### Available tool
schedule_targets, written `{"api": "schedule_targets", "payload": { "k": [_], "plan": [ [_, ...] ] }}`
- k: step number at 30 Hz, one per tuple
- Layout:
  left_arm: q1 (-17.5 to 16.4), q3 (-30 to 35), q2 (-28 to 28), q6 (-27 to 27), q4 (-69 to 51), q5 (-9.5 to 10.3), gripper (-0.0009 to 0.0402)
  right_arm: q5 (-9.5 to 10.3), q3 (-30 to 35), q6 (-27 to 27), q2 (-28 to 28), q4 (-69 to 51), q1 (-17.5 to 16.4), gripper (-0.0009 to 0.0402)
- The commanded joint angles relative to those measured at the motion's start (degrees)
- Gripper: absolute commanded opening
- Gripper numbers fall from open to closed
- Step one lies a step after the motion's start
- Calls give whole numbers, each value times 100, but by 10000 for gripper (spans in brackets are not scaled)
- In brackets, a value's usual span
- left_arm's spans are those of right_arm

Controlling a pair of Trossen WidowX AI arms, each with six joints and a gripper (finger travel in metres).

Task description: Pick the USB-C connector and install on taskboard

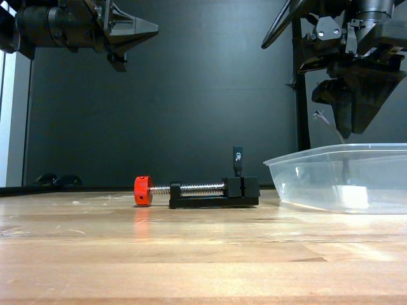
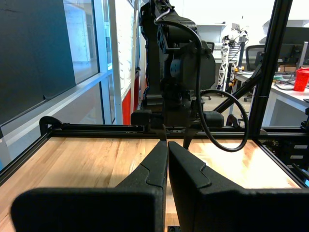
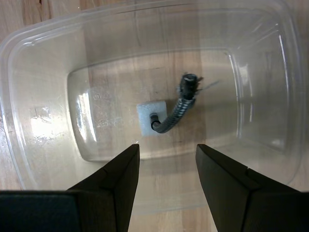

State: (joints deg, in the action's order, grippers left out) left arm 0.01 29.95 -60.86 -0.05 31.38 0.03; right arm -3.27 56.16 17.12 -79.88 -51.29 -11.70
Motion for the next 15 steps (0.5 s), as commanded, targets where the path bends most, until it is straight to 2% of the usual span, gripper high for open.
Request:
{"api": "schedule_targets", "payload": {
  "k": [1,15],
  "plan": [
    [0,0,0,2,0,0,0,2,42,0,-136,37,-22,162],
    [-2,0,0,2,0,0,0,-17,39,-68,-603,345,-87,161]
  ]
}}
